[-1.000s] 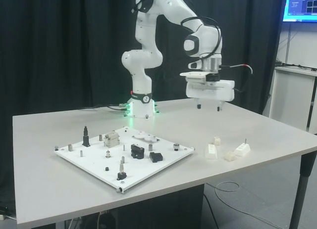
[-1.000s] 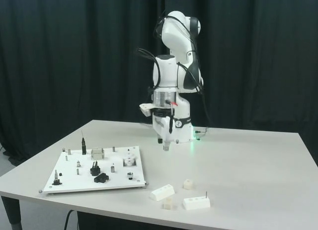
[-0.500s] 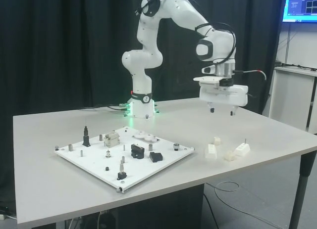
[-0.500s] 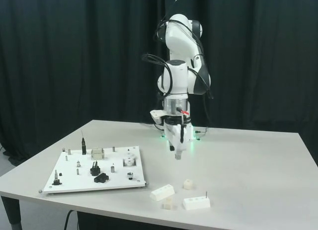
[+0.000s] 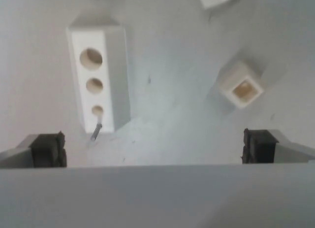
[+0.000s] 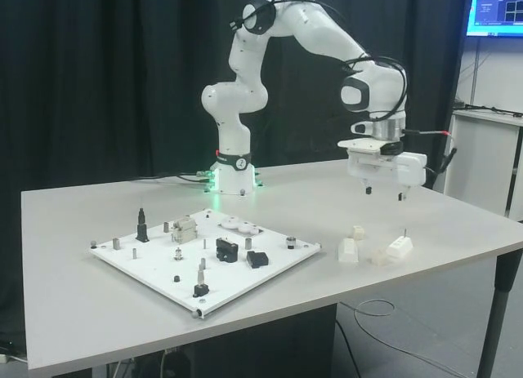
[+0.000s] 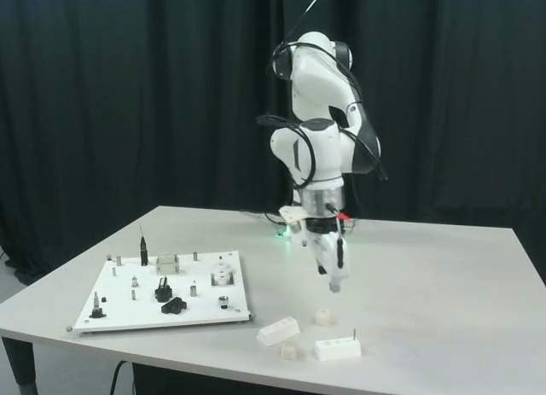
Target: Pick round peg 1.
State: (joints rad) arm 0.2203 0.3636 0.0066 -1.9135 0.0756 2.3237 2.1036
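Round peg 1 (image 5: 96, 131) is a thin grey pin standing upright in the smallest hole of a white three-hole block (image 5: 97, 82). In the room views the peg (image 6: 404, 231) (image 7: 353, 334) rises from that block (image 6: 400, 246) (image 7: 337, 349) near the table's front right edge. My gripper (image 6: 384, 193) (image 7: 333, 286) (image 5: 153, 147) hangs well above the table, just behind the blocks. It is open wide with nothing between its black fingertips (image 5: 47, 149). The peg shows close to one fingertip in the wrist view, far below it.
A small white cube with a square hole (image 5: 241, 87) (image 6: 358, 231) (image 7: 322, 316) lies under the gripper. A long white block (image 6: 348, 251) (image 7: 278, 330) and another small block (image 6: 380, 256) (image 7: 288, 351) lie nearby. A white board (image 6: 237, 282) (image 7: 119, 314) with several parts fills the table's left.
The arm has swung away from its base toward the white blocks. The gripper has come lower and closer to the peg's block, still open.
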